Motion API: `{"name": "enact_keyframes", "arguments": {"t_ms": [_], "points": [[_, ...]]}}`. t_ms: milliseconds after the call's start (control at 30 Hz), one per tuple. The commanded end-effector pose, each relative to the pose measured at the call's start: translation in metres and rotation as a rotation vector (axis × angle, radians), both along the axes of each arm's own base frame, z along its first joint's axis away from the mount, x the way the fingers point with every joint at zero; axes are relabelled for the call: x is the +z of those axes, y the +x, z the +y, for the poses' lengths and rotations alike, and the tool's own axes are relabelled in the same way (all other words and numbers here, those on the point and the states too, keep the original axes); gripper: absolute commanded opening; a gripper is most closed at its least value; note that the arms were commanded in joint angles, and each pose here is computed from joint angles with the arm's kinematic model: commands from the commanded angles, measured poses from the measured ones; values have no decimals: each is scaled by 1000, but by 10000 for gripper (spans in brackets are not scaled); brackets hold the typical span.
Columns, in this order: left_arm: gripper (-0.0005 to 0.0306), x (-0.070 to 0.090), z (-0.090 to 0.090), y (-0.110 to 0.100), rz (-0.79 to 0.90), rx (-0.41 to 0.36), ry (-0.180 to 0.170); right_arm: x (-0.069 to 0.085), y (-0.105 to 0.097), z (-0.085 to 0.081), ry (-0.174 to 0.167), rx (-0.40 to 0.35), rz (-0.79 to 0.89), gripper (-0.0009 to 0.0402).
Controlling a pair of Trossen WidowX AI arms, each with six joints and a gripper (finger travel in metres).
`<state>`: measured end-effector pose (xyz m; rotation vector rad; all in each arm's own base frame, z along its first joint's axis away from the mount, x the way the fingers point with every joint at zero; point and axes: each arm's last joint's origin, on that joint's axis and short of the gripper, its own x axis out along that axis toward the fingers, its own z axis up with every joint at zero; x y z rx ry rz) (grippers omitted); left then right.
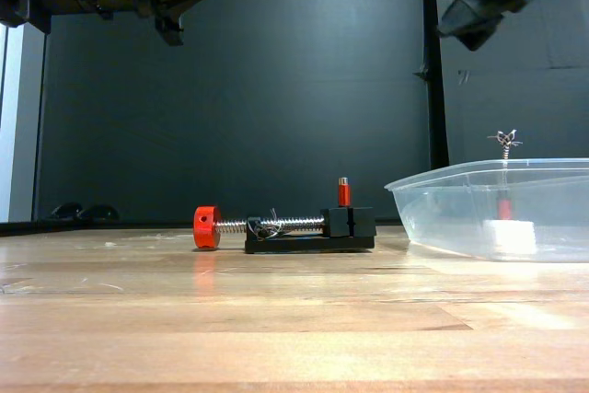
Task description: Pick the RCA connector and install on taskboard
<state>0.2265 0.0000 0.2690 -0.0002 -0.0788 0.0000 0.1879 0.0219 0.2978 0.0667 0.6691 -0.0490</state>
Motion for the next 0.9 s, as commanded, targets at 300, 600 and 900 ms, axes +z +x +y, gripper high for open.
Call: {"name": "enact_keyframes", "arguments": {"t_ms": [300, 600, 900], "points": [[0, 0, 0, 0, 0, 0, 0, -13, -18, 18, 30, -9, 201, 0], [0, 0, 0, 0, 0, 0, 0, -27, -13, 27, 10, 1, 333, 0], [0, 0, 0, 0, 0, 0, 0, -43, -2, 32, -14, 3, 406, 41]]}}
